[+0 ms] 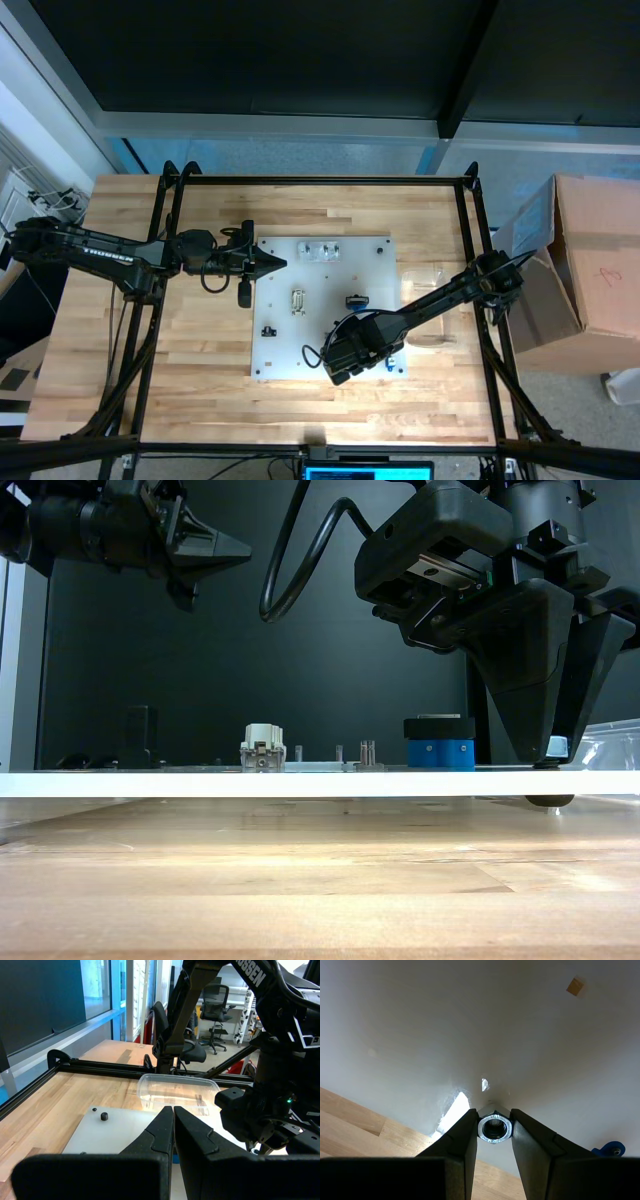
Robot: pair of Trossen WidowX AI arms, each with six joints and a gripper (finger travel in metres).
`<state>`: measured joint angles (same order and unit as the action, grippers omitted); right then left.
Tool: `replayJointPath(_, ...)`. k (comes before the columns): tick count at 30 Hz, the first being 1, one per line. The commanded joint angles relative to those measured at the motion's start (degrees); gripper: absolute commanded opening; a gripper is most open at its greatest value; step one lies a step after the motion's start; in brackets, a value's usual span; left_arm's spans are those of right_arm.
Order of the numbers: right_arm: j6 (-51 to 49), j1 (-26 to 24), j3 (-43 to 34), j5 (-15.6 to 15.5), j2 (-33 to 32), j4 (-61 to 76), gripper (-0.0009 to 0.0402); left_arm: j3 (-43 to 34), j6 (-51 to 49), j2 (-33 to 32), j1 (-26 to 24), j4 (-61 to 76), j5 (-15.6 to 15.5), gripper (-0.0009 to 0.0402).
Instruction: Unfasten the M12 nut and place it in the container
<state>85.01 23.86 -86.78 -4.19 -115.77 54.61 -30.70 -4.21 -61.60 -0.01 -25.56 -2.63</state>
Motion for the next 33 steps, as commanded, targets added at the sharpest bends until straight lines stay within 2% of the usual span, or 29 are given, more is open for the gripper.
replayJointPath(1,-0.5,0.0,0.1,0.7,-0.2,0.2,0.0039,0.0,0.0,0.0,0.0,0.0,0.0,0.0)
replayJointPath(13,-1.4,0.0,0.1,1.4,0.1,0.0,0.0046,0.0,0.0,0.0,0.0,0.0,0.0,0.0)
replayJointPath(16,-1.5,0.0,0.1,1.4,0.1,-0.1,0.0071,0.0,0.0,0.0,0.0,0.0,0.0,0.0)
replayJointPath(26,-1.5,0.0,0.0,1.4,0.9,0.0,0.0191,0.0,0.0,0.0,0.0,0.0,0.0,0.0)
replayJointPath(33,-1.5,0.0,-2.0,1.4,1.9,2.7,0.0235,0.0,0.0,0.0,0.0,0.0,0.0,0.0)
